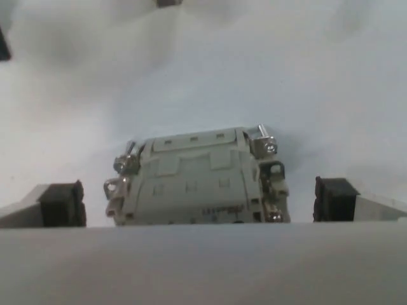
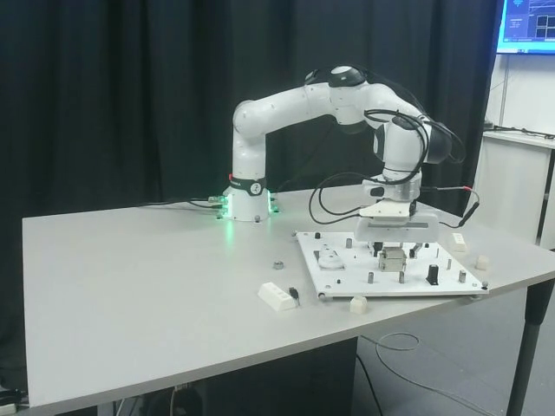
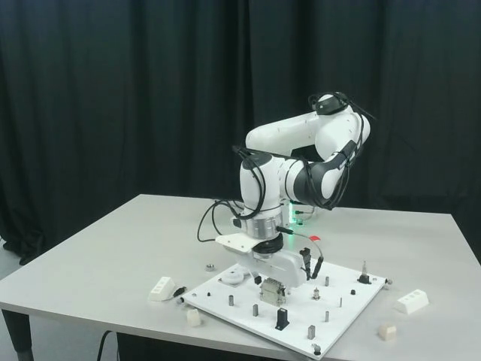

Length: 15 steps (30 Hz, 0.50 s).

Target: Remove waterproof.

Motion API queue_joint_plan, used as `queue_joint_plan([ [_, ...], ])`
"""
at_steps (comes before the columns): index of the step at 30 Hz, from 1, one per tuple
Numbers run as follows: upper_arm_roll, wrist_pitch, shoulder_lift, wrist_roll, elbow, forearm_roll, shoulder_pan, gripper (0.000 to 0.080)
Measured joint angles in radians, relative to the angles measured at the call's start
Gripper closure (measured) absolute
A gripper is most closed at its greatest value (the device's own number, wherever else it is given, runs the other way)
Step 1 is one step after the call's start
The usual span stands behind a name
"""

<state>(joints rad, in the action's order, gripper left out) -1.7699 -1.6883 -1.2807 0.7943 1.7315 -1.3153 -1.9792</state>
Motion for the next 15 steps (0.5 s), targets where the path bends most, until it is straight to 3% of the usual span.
queue_joint_plan([
  [15,-0.007,-0.004,-0.002,-0.026,0.001,0.032,0.014,0.0003],
])
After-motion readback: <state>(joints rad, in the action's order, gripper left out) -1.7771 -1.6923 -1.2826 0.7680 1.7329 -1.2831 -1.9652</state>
